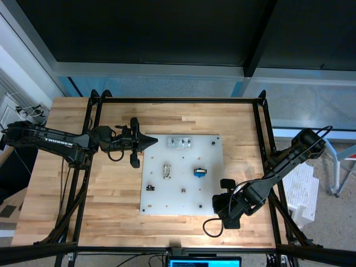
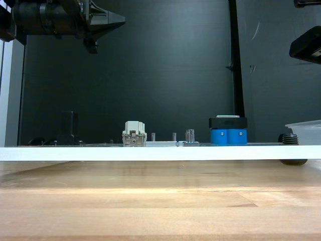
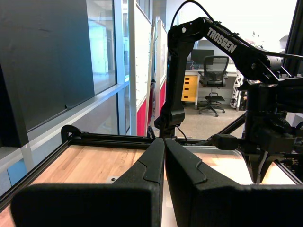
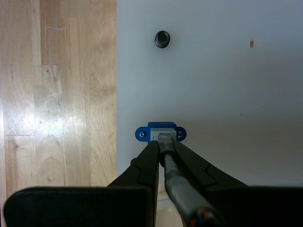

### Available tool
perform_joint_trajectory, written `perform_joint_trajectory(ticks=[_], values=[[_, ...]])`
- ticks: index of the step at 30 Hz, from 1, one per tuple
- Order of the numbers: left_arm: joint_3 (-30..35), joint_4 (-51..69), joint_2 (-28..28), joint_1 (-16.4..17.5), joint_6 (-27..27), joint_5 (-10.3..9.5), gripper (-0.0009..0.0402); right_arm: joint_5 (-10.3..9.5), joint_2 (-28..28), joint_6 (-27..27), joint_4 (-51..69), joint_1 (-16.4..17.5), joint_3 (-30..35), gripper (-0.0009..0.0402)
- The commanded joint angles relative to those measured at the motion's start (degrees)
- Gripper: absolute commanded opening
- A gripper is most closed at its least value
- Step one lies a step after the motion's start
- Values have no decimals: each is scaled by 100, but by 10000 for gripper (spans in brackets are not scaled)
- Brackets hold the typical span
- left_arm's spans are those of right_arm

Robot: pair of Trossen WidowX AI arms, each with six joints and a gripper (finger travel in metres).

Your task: Pick the RJ45 connector and install on taskboard

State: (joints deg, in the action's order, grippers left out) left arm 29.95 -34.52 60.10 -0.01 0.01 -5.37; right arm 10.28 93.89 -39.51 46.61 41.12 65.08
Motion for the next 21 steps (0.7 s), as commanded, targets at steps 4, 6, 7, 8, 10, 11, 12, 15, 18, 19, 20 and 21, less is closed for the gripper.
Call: perform_joint_trajectory(ticks=[4, 6, 7, 8, 10, 11, 12, 15, 18, 19, 20, 21], values=[[0, 2, 2, 0, 0, 0, 0, 2, -9, 46, -57, 0, 0, 5], [0, 2, 0, 2, 0, 0, 0, 9, -15, 50, -85, 0, 0, 18], [0, 0, 0, 0, 0, 2, 0, 9, -17, 50, -85, 2, 0, 26], [0, 0, 2, 0, 0, 2, 0, 9, -26, 39, -83, 2, 0, 35], [0, 0, 0, 2, 0, 0, 0, 7, -37, 33, -85, 2, 0, 55], [0, 0, 0, 0, 0, 0, 0, 9, -46, 33, -85, 4, 0, 64], [0, 0, 0, 0, 0, 2, 0, 9, -52, 24, -85, 4, 0, 73], [0, 2, 0, 0, 0, 2, 0, 22, -81, -28, -81, 7, 0, 98], [0, 0, 0, 0, 0, 0, 0, 24, -125, -57, -74, 11, 9, 121], [0, 2, 2, 2, 0, 2, 0, 24, -131, -55, -52, 13, 31, 127], [0, 2, 0, 0, 0, 0, 0, 28, -140, -55, -9, 13, 63, 134], [0, 0, 0, 0, 0, 2, 0, 31, -166, -52, 48, 13, 98, 140]])
